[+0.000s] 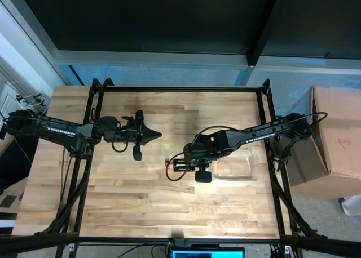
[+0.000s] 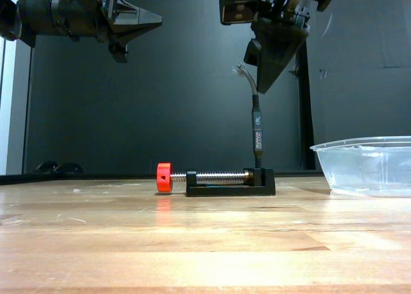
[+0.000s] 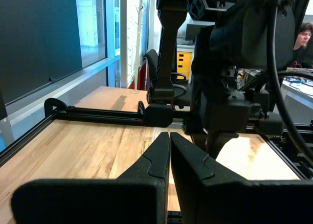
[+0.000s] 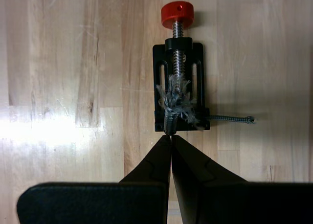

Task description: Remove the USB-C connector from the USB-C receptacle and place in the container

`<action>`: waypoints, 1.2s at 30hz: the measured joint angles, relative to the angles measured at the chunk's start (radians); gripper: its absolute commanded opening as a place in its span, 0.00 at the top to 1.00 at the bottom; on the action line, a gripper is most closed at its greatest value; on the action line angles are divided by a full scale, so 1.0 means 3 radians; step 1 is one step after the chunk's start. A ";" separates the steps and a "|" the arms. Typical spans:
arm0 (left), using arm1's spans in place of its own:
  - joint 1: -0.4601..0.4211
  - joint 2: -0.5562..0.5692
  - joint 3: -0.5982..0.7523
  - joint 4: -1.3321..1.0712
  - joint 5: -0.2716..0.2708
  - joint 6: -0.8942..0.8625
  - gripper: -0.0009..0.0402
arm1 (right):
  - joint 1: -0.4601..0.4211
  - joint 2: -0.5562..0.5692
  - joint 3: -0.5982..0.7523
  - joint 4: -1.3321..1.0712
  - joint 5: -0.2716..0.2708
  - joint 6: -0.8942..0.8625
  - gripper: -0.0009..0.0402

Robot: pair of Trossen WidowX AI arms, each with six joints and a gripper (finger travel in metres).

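The bench (image 2: 192,242) of pale wooden planks was seen nearest in the low view, and on it a black clamp fixture (image 2: 228,183) was set, with a threaded screw and a red knob (image 2: 164,177) at its left end. The USB-C connector (image 2: 257,137) was found upright, its lower end seated in the fixture's right end; the USB-C receptacle itself could not be made out. A short cable stub was carried above the connector, bent leftward and ended in a frayed tip (image 2: 241,68). The right gripper (image 2: 260,87) was held directly over the connector, pointed down, its jaws brought together on nothing; its tip was placed just beside the stub, and whether it touched could not be told. A thin braided cord (image 4: 230,119) was seen lying on the bench beside the fixture. The clear plastic container (image 2: 359,172) was set on the bench to the right, near the fixture but apart from it. The left gripper (image 2: 158,17) was held high over the bench's left part, pointed toward the right arm, its jaws together.
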 measured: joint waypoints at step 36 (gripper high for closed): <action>0.0000 0.0000 -0.0001 0.0000 0.0000 0.0000 0.98 | 0.0019 -0.0514 0.0000 -0.0075 -0.0005 0.0010 0.81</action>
